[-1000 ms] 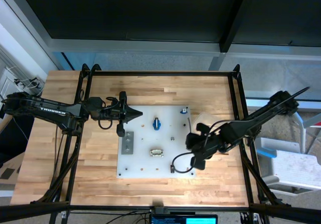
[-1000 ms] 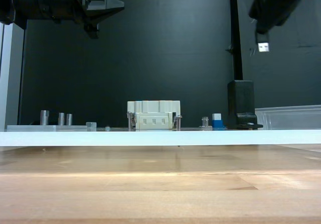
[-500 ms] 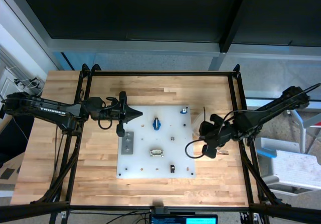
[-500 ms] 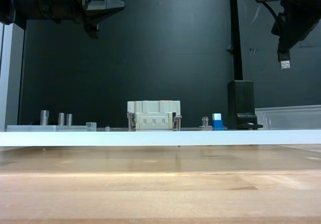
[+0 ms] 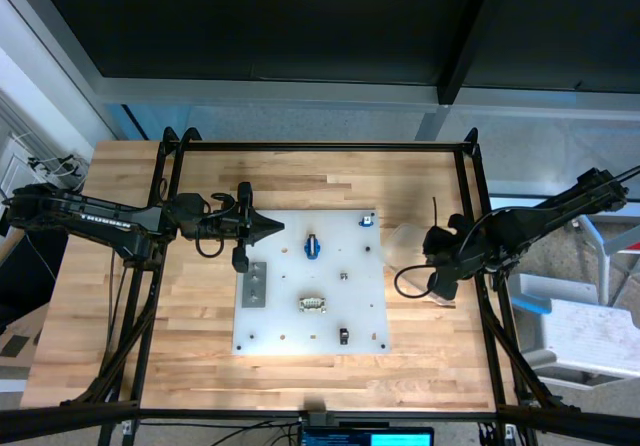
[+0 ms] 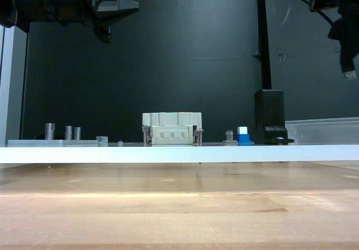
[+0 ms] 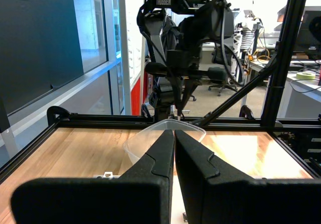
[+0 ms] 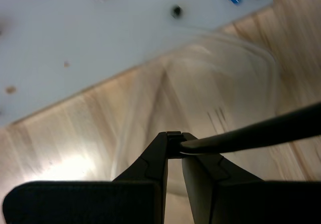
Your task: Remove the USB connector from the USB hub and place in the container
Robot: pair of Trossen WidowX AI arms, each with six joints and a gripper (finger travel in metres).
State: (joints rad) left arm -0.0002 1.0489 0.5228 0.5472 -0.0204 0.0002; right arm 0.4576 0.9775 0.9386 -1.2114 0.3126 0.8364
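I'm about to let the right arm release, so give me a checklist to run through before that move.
1. Right gripper shut on the USB connector: ok.
2. Connector out of the USB hub: ok.
3. Connector above the container: ok, by both wrist views.
4. Plug clear above the container's rim: ok.
5. Cable tail will fall inside: cannot tell.
6. Left gripper shut, over the white board's far left corner, out of the way: ok.
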